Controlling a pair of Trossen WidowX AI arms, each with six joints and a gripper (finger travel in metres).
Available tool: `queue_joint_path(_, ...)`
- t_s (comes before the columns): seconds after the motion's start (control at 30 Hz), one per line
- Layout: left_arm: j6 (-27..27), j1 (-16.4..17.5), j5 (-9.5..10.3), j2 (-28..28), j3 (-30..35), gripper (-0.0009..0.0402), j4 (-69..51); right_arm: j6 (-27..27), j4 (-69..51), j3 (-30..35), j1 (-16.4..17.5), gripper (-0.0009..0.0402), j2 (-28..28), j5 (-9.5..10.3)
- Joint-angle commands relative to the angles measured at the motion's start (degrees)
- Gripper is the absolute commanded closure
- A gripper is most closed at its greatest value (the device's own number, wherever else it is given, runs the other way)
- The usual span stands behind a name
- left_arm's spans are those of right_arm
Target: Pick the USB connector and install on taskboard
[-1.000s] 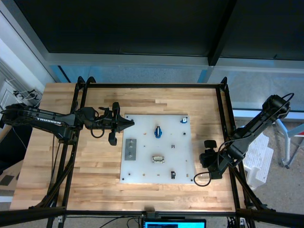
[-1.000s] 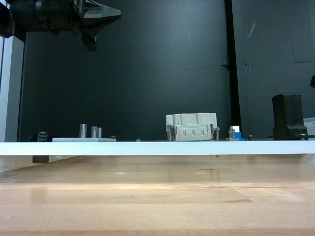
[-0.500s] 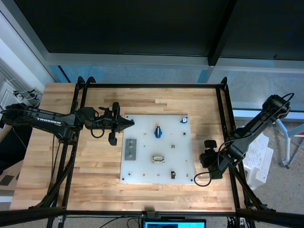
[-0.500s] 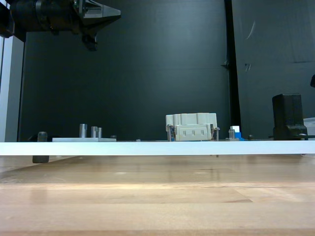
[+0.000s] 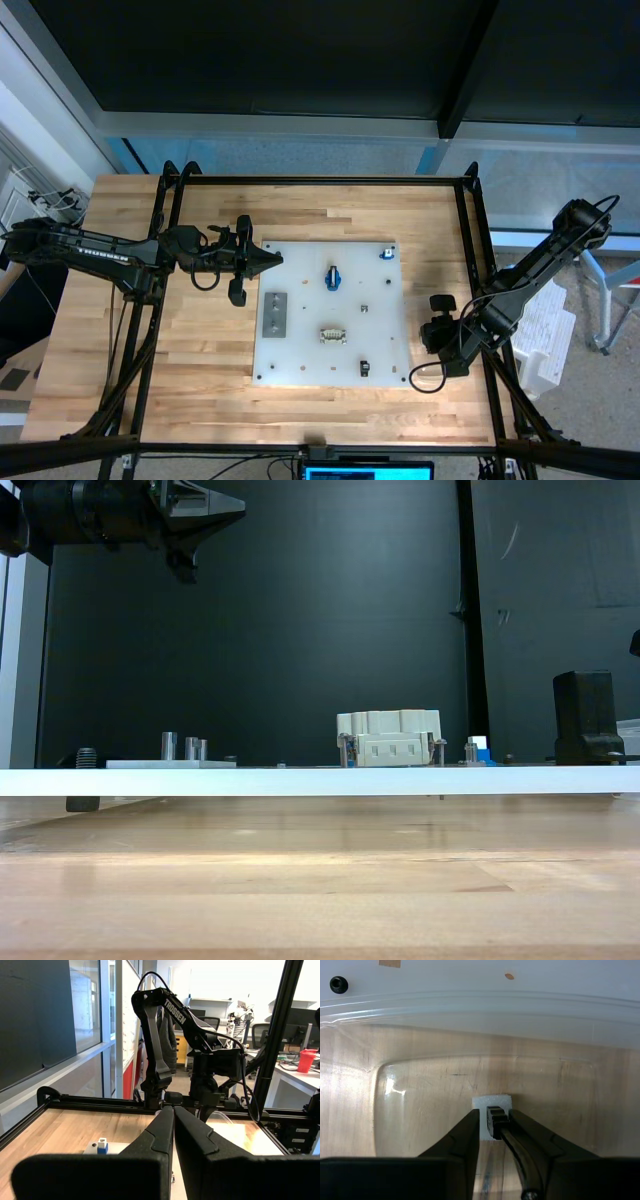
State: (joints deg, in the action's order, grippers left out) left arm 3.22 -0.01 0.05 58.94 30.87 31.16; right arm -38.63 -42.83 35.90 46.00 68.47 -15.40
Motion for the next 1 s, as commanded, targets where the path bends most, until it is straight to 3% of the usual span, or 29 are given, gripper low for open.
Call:
queue_joint_path(0.03, 0.00, 0.02, 0.00, 0.04, 0.00, 0.0393, 0.02, 0.09, 0.00, 0.02, 0.00, 0.0343, -0.02, 0.00)
queue_joint_path(0.47, 0.00, 0.02, 0.00, 0.04, 0.00, 0.0393, 0.02, 0.50, -0.17, 0.00, 0.00, 0.0394, -0.48, -0.09)
queue_joint_path(1.0, 0.00, 0.02, 0.00, 0.02, 0.00, 0.0393, 0.02, 1.64, -0.83, 0.09, 0.13, 0.0393, -2.80, -0.07)
